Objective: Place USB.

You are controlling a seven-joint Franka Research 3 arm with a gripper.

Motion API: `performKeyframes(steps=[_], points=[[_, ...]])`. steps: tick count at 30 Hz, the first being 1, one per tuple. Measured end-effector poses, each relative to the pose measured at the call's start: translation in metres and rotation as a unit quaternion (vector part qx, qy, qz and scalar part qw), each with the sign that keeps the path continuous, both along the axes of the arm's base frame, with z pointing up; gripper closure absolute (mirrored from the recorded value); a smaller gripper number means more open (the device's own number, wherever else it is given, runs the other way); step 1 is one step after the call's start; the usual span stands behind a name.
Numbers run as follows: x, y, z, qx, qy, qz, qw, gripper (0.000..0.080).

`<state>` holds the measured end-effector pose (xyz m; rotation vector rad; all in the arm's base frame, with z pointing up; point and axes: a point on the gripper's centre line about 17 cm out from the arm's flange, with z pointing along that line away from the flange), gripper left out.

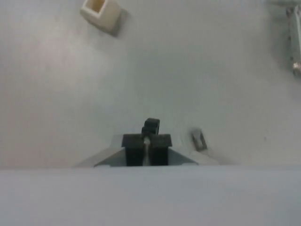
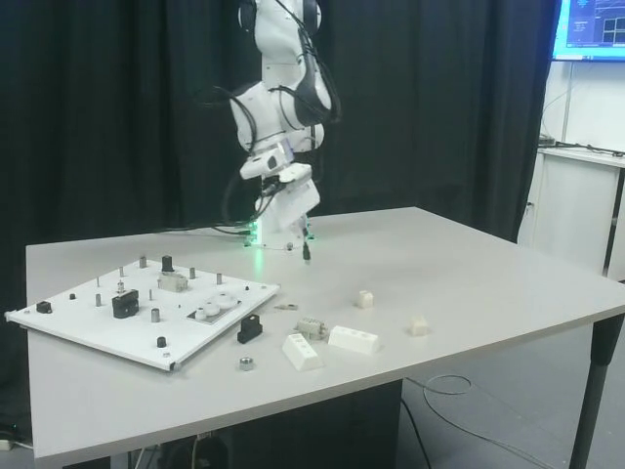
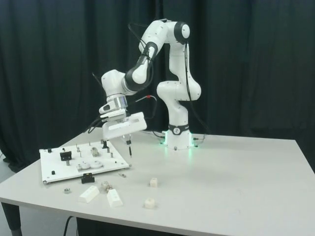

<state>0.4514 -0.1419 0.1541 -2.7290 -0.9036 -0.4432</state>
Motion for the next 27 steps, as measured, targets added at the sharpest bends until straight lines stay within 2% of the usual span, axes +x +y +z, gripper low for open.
performKeyframes(steps=[8,18,19,24,25,27], points=[[0.019,0.021,-0.007,-0.018,0.001,-0.003,0.9998,0.0778],[0.026,0.029,-0.015,-0.029,0.005,-0.011,0.9995,0.0778],[0.027,0.03,-0.015,-0.03,0.005,-0.011,0.9995,0.0483],[0.029,0.032,-0.016,-0.032,0.004,-0.012,0.9994,0.0483],[0.029,0.032,-0.016,-0.033,0.004,-0.012,0.9994,0.0178],[0.029,0.033,-0.016,-0.033,0.004,-0.012,0.9994,0.0178]])
